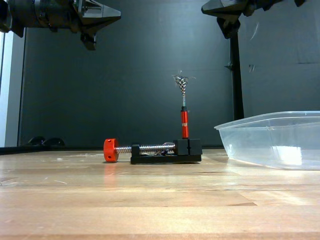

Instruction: Pick the rca connector and install on the hub

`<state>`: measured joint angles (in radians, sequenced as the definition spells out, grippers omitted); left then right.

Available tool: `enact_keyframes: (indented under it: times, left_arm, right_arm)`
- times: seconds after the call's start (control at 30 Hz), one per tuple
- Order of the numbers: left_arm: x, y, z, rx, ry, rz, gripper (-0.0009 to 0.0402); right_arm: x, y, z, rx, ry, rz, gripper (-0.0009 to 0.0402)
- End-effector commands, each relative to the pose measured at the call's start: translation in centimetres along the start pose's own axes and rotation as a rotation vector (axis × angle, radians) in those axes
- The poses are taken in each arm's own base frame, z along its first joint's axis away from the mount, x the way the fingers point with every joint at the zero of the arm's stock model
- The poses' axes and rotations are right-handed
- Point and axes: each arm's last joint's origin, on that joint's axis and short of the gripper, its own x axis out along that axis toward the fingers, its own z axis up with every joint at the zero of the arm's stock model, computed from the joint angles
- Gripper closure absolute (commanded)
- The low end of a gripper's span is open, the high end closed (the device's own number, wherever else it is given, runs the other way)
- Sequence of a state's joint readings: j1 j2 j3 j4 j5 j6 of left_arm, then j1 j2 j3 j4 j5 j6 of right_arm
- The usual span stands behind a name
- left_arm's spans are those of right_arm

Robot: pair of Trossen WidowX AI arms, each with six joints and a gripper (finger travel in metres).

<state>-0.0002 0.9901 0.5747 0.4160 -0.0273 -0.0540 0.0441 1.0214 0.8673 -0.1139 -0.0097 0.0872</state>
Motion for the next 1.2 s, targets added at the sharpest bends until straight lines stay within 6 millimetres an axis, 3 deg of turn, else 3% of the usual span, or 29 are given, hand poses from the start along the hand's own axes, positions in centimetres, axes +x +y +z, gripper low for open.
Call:
enact_keyframes:
  times: [0.03, 0.5, 1.2]
  left_arm:
    - [0.0, 0.0, 0.0, 0.0, 0.0, 0.0, 0.0393]
    - [0.0, 0.0, 0.0, 0.0, 0.0, 0.0, 0.0393]
    - [0.0, 0.0, 0.0, 0.0, 0.0, 0.0, 0.0393]
  right_arm:
    - [-0.6, -0.4, -0.7, 0.004, -0.06, 0.006, 0.0393]
    - [-2.3, -1.1, -3.6, 0.0, -0.297, -0.03, 0.0393]
    - [-2.3, -1.6, -4.4, -0.013, -0.297, -0.054, 0.0393]
